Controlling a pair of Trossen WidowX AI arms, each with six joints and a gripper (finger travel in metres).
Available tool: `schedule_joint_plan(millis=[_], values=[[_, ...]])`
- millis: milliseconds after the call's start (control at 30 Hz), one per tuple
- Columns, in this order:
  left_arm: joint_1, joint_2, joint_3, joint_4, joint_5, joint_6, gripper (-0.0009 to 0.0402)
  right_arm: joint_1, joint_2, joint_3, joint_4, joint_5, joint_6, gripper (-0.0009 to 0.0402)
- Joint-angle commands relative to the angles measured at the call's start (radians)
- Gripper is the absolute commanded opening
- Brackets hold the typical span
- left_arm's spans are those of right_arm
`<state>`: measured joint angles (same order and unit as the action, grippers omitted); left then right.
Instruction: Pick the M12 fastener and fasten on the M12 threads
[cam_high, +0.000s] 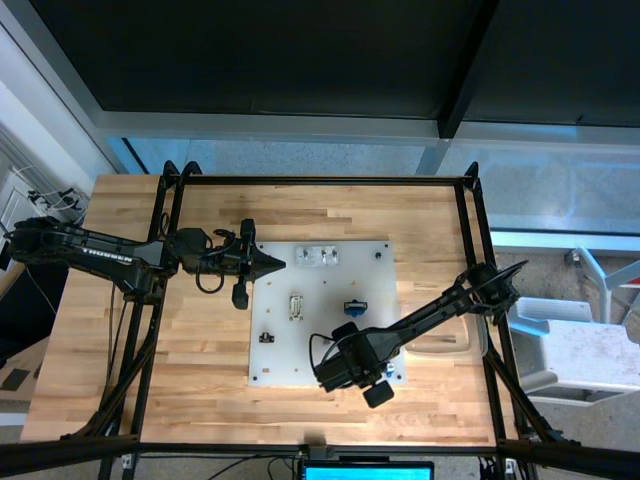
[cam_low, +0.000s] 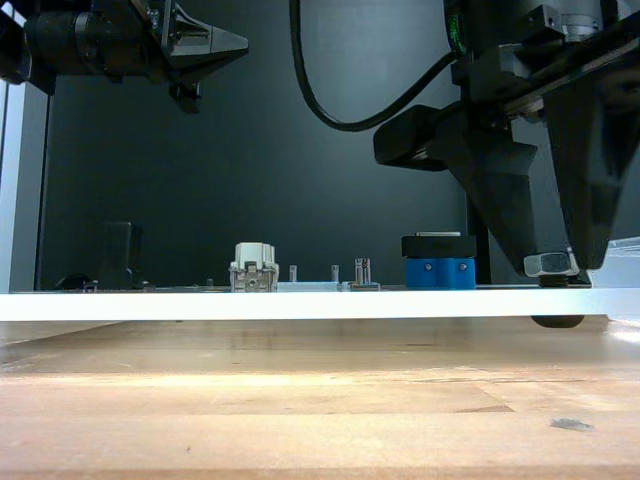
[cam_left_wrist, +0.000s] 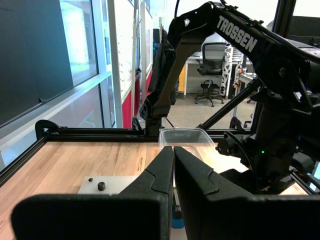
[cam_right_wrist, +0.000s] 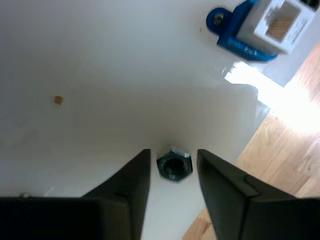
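The silver M12 fastener (cam_right_wrist: 174, 165), a hex nut with a dark centre, sits between the fingers of my right gripper (cam_right_wrist: 172, 151), with a thin gap on each side. In the low view the nut (cam_low: 550, 265) rests a little above the white board (cam_low: 300, 290) with a dark stub under it, so it is on its stud. The M12 threads themselves are hidden by the nut. My right gripper (cam_low: 556, 262) points straight down, open, at the board's near right edge (cam_high: 372, 372). My left gripper (cam_high: 268, 264) hovers shut over the board's far left edge.
A blue-and-black part (cam_high: 353, 308) stands just beyond the right gripper. A grey connector (cam_high: 295, 305) and small silver posts (cam_low: 360, 270) stand mid-board. A clear tray (cam_high: 450, 350) lies right of the board. A black post (cam_left_wrist: 101, 186) marks the far right corner.
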<state>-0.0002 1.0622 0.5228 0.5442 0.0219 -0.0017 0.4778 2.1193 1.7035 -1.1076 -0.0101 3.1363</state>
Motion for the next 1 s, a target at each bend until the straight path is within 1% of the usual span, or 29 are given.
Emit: schedule_joint_plan(millis=[33,167,300,333,367,433,500,533,567,600,667,700,800,833,933,1000], values=[[0.000,0.000,0.000,0.000,0.000,0.000,0.0000,0.002,0.001,0.000,0.009,0.000,-0.002,0.0176],[0.000,0.000,0.000,0.000,0.000,0.000,0.0000,0.005,-0.019,0.001,0.010,-0.001,-0.007,0.0201],[0.000,0.000,0.000,0.000,0.000,0.000,0.0000,0.005,-0.065,0.001,0.003,-0.002,-0.007,0.0206],[0.000,0.000,0.000,0.000,0.000,0.000,0.0000,0.005,-0.080,0.001,0.002,-0.002,-0.013,0.0206],[0.000,0.000,0.000,0.000,0.000,0.000,0.0000,0.006,-0.096,0.001,0.002,-0.003,-0.040,0.0205],[0.000,0.000,0.000,0.000,0.000,0.000,0.0000,0.006,-0.121,0.001,-0.003,-0.006,-0.144,0.0203],[0.000,0.000,0.000,0.000,0.000,0.000,0.0000,0.006,-0.137,0.001,-0.024,0.013,-0.289,0.0204],[0.000,0.000,0.000,0.000,0.000,0.000,0.0000,0.005,-0.143,0.001,-0.037,0.038,-0.384,0.0205],[0.000,0.000,0.000,0.000,0.000,0.000,0.0000,0.004,-0.145,0.001,-0.046,0.069,-0.488,0.0206],[0.000,0.000,0.000,0.000,0.000,0.000,0.0000,0.003,-0.145,0.001,-0.056,0.102,-0.568,0.0206],[0.000,0.000,0.000,0.000,0.000,0.000,0.0000,0.003,-0.145,0.001,-0.083,0.156,-0.684,0.0206],[0.000,0.000,0.000,0.000,0.000,0.000,0.0000,0.003,-0.145,0.001,-0.089,0.173,-0.749,0.0205],[0.000,0.000,0.000,0.000,0.000,0.000,0.0000,0.002,-0.145,0.000,-0.097,0.177,-0.938,0.0203],[0.000,0.000,0.000,0.000,0.000,0.000,0.0000,0.002,-0.145,0.000,-0.100,0.176,-0.984,0.0204],[0.000,0.000,0.000,0.000,0.000,0.000,0.0000,0.002,-0.145,0.000,-0.105,0.176,-1.081,0.0204],[0.000,0.000,0.000,0.000,0.000,0.000,0.0000,0.003,-0.145,0.000,-0.105,0.176,-1.171,0.0204]])
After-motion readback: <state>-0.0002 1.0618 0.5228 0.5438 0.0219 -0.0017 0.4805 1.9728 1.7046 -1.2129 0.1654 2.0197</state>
